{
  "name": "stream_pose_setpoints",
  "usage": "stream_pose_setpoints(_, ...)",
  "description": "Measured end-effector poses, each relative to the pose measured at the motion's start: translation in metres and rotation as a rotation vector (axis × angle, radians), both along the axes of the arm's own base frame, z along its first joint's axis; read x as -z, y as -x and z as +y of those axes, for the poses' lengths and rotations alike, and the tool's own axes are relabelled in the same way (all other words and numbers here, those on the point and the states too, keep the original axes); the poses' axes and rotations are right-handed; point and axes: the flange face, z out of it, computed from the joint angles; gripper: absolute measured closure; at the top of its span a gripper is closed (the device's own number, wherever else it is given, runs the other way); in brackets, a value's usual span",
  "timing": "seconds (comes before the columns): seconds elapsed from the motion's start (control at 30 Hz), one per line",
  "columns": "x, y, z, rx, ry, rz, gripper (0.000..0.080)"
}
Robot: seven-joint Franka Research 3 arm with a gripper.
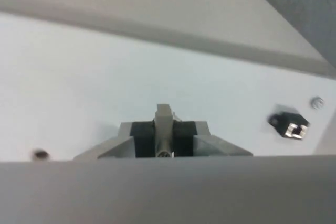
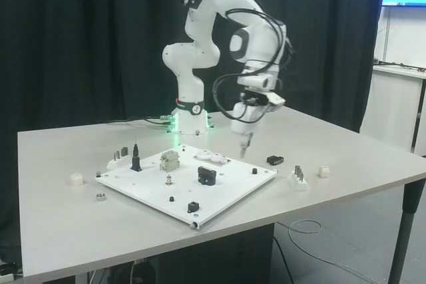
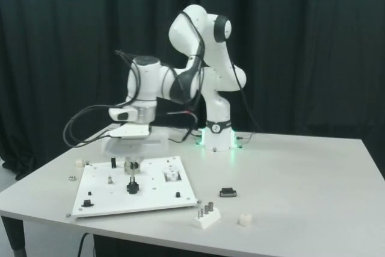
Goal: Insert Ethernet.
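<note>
While the white arm [image 2: 226, 38] leans out from its base over the grey surface [image 2: 346, 157], the gripper [image 2: 245, 143] hangs above the far edge of the white board [image 2: 226, 194], clear of it. In the wrist view the gripper [image 1: 164, 148] is clenched on a small grey plug [image 1: 163, 124], whose tip sticks out between the black pads [image 1: 142, 139] and points down at bare white board.

A black socket block [image 1: 289, 125] with a metal-lined opening sits on the board off to one side of the plug, well apart from it, with a small screw head [image 1: 316, 102] just beside it. The plug does not touch the socket.

From the first room view the board carries several fixtures: a black post [image 2: 136, 157], a grey block [image 2: 169, 160], a black round part [image 2: 206, 176] and a small black piece [image 2: 193, 206] near the front corner. Off the board, on the surface, lie a black connector [image 2: 275, 160], a white holder with pins [image 2: 298, 179] and a small white cube [image 2: 323, 171].
</note>
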Motion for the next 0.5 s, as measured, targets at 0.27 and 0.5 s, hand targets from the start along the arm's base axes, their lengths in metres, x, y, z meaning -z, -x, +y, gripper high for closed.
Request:
stream_pose_setpoints(0.27, 0.001, 0.01, -0.053, -0.047, -0.005, 0.005, 0.0736)
stream_pose_setpoints(0.5, 0.006, 0.018, -0.098, -0.069, -0.015, -0.016, 0.0736)
